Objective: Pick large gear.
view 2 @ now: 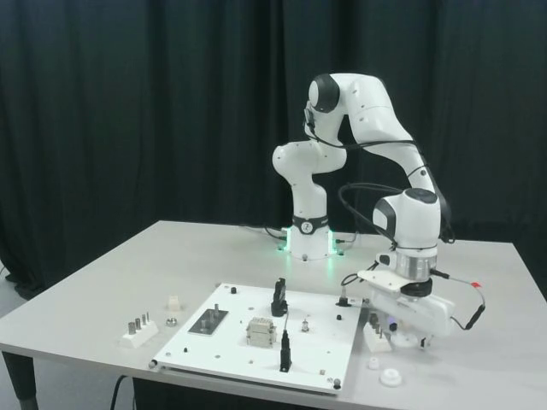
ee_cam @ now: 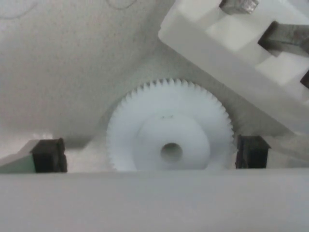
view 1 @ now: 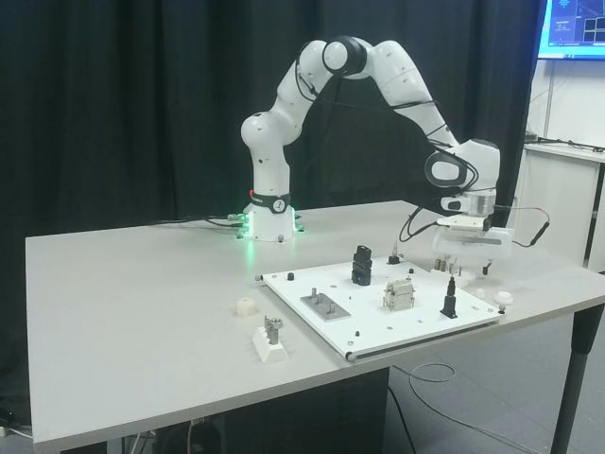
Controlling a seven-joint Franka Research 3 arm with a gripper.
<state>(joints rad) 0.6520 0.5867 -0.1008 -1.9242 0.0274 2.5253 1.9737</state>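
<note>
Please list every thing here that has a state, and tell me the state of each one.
Gripper: open, one finger on each side of the gear.
Large gear: lying flat, not yet held; one finger close to its teeth, the other apart.
Arm: bent down to the table edge beside the white board.
Base light: lit green.

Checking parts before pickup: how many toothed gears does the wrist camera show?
1: the large gear lies between the gripper fingertips, beside a white block. Others may be hidden.
</note>
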